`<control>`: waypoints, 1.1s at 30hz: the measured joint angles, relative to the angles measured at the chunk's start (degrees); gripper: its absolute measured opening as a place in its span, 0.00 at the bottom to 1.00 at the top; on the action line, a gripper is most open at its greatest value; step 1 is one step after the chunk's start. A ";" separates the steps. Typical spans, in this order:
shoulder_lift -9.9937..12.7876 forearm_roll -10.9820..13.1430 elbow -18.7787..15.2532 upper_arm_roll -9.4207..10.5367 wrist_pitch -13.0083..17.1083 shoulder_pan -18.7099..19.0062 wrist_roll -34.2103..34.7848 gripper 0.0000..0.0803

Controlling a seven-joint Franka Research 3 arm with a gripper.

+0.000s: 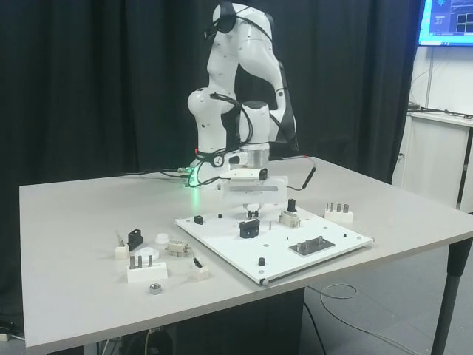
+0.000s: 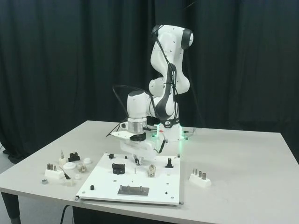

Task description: Insert BNC.

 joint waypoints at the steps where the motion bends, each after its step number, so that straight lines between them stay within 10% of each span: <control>1: 0.05 -1.38 0.10 -0.03 -0.15 0.07 2.18 0.15; 16: 0.67 -21.87 2.68 1.41 -4.86 -1.08 35.00 0.15; 33: -0.66 -22.38 2.73 7.21 -4.99 -7.85 38.16 0.15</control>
